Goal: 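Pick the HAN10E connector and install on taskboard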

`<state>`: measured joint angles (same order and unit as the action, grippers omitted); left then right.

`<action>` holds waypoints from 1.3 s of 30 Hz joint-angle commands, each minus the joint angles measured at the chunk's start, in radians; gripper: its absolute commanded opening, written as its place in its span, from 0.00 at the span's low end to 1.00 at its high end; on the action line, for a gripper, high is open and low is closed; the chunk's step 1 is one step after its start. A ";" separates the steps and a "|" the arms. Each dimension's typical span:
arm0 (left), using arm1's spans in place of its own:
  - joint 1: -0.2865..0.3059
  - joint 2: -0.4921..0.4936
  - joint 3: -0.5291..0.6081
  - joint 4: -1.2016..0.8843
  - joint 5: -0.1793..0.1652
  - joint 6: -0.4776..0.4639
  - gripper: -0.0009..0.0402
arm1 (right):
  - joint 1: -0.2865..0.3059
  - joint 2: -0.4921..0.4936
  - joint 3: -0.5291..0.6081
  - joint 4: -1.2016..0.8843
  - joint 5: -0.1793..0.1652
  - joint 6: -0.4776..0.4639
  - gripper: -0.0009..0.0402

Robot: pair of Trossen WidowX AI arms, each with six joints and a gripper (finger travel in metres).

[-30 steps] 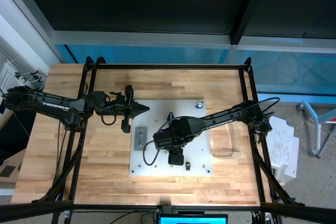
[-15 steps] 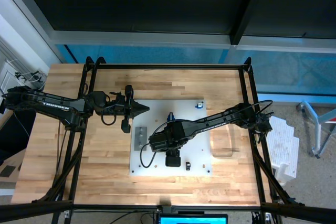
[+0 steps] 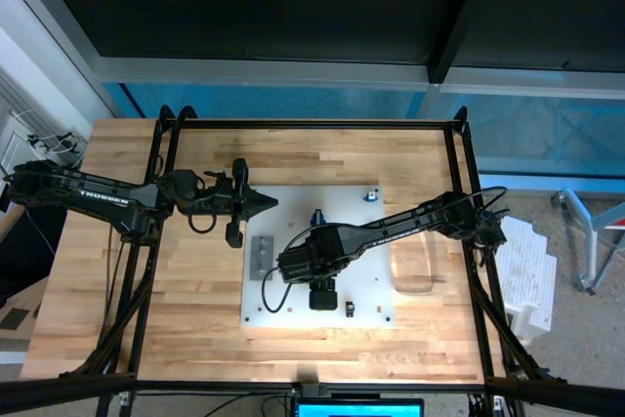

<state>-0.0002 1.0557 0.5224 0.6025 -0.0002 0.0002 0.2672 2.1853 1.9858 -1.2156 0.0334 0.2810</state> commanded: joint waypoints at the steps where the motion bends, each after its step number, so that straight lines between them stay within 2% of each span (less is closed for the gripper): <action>1: 0.000 0.000 0.000 0.000 0.000 0.000 0.02 | 0.000 -0.001 -0.003 0.009 -0.001 -0.002 0.04; 16: 0.000 0.000 0.000 0.000 0.000 0.000 0.02 | 0.000 -0.001 -0.030 0.033 -0.008 -0.011 0.04; 25: 0.000 0.000 0.000 0.000 0.000 0.000 0.02 | 0.000 -0.001 -0.037 0.044 0.001 -0.014 0.04; 39: 0.000 0.000 0.000 0.000 0.000 0.000 0.02 | 0.000 0.010 -0.126 0.140 0.000 -0.013 0.04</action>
<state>-0.0002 1.0557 0.5224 0.6037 -0.0006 0.0002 0.2672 2.1788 1.8664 -1.0843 0.0338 0.2668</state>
